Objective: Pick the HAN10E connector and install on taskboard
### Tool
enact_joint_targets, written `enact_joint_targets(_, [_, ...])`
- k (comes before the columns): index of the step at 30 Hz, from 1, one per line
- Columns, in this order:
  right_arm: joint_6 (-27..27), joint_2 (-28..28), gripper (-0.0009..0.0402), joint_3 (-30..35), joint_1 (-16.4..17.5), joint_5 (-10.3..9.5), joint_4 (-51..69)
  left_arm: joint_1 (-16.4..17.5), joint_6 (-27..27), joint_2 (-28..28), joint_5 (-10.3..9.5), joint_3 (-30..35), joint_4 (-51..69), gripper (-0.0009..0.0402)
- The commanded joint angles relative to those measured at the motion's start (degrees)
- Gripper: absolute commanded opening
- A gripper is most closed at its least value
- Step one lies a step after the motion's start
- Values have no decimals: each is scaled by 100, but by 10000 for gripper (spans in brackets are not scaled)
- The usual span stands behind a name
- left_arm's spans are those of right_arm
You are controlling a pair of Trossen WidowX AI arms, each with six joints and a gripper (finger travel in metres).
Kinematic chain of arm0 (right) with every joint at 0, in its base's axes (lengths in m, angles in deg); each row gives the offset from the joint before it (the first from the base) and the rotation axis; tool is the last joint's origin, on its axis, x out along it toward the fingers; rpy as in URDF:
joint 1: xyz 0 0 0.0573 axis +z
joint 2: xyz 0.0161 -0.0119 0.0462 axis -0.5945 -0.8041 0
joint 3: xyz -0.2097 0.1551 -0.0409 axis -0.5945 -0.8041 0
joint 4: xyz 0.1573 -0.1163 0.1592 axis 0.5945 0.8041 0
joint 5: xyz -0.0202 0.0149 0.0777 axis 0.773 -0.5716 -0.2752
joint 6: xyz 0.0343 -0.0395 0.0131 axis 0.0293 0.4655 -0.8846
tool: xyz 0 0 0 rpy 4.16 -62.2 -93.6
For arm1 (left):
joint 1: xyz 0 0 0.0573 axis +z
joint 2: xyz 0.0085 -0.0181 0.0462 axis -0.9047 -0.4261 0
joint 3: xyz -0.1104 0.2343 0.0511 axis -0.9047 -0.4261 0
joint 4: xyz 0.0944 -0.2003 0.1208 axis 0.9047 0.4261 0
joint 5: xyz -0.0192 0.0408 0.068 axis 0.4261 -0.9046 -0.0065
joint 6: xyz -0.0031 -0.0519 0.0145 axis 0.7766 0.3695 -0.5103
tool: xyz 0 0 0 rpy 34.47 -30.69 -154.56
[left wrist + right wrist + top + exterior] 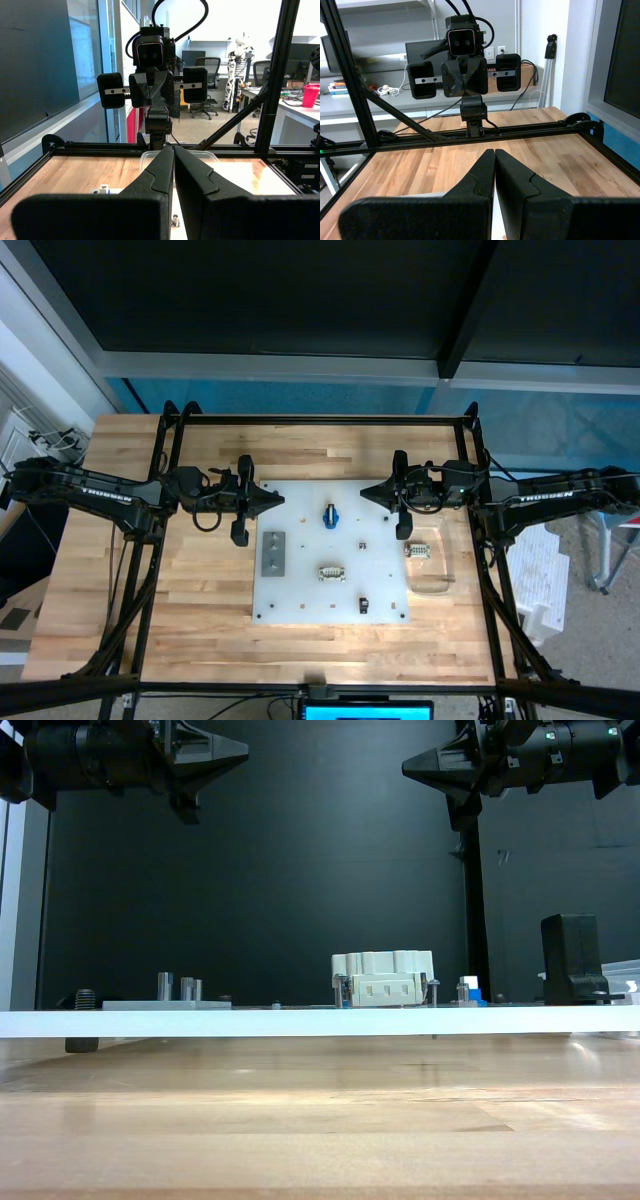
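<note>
Bench [150, 540] seen from its near edge. The white taskboard [300, 602] lies flat at the centre. Just beside its right edge sits a clear tray [441, 585]. The HAN10E connector [418, 551] lies inside the tray, near the wall next to the board, and is the only item visible in it.

On the board are a blue knob [330, 515], a grey block [272, 552], a small black fitting [364, 604] and a second cream housing [332, 572], which stands upright between the block and the tray.

The left gripper [268, 498] hangs high over the board's left edge and the right gripper [372, 492] high over the board's far right part. They point towards each other, well apart. Each has its fingers [161, 172] pressed together, holding nothing.
</note>
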Motion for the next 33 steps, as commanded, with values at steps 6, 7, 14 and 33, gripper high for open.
enact_joint_targets(6, [22,0,0,0,-2,0,-44,0,-2,0,0,2,0,1])
enact_joint_targets(7, [22,0,0,0,0,0,-44,0,-2,0,0,2,0,1])
enact_joint_targets(14, [20,0,0,0,0,0,-42,0,-2,0,0,2,-2,1])
enact_joint_targets(33, [39,-197,0,1633,46,-33,4747,0,-2,0,0,2,-2,1])
